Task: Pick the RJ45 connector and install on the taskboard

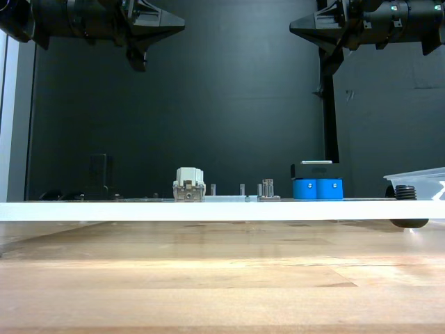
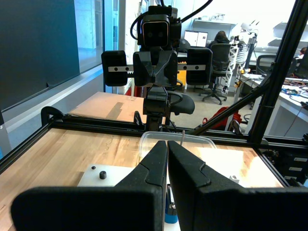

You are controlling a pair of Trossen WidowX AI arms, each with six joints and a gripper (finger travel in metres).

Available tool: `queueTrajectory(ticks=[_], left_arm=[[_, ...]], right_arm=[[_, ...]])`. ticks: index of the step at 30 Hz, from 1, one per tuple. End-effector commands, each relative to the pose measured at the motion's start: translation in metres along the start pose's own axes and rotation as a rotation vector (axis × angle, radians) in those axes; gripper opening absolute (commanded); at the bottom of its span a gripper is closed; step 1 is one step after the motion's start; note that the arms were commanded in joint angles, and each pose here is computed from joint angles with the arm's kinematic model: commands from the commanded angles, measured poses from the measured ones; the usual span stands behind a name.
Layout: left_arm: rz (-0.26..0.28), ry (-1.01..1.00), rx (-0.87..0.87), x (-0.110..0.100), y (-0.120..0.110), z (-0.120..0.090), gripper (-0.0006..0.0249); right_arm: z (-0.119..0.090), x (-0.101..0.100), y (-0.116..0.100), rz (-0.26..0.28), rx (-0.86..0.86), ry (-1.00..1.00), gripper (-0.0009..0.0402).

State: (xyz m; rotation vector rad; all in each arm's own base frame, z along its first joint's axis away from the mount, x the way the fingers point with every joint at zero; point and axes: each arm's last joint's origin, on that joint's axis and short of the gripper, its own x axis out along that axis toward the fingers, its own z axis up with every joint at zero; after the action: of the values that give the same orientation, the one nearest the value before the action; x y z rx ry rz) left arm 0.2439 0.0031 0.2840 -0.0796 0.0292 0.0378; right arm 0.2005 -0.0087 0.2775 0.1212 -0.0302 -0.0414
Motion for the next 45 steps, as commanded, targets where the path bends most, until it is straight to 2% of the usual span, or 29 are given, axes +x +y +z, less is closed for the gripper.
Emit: queueTrajectory(ticks=[1, 20, 26, 34, 36, 40, 45], left_arm=[[-0.001, 0.0, 0.0, 0.0, 0.0, 0.0, 0.0001], [-0.001, 0.0, 0.0, 0.0, 0.0, 0.0, 0.0001], [-0.001, 0.0, 0.0, 0.0, 0.0, 0.0, 0.0001], [-0.001, 0.0, 0.0, 0.0, 0.0, 0.0, 0.0001], [-0.001, 0.0, 0.0, 0.0, 0.0, 0.0, 0.0001], [-0.001, 0.0, 0.0, 0.0, 0.0, 0.0, 0.0001], [-0.001, 0.0, 0.0, 0.0, 0.0, 0.0, 0.0001]], right_arm=[[0.0, 0.0, 0.0, 0.0, 0.0, 0.0, 0.0], [-0.001, 0.0, 0.0, 0.0, 0.011, 0.009, 0.0], [-0.004, -0.001, 0.002, -0.011, 0.031, 0.34, 0.0], [0.002, -0.025, 0.023, 0.02, 0.023, 0.809, 0.0], [0.004, -0.032, 0.029, 0.012, 0.02, 0.91, 0.0], [0.005, -0.044, 0.039, -0.041, -0.014, 1.058, 0.0], [0.007, -0.051, 0.049, -0.041, -0.01, 1.168, 0.0]])
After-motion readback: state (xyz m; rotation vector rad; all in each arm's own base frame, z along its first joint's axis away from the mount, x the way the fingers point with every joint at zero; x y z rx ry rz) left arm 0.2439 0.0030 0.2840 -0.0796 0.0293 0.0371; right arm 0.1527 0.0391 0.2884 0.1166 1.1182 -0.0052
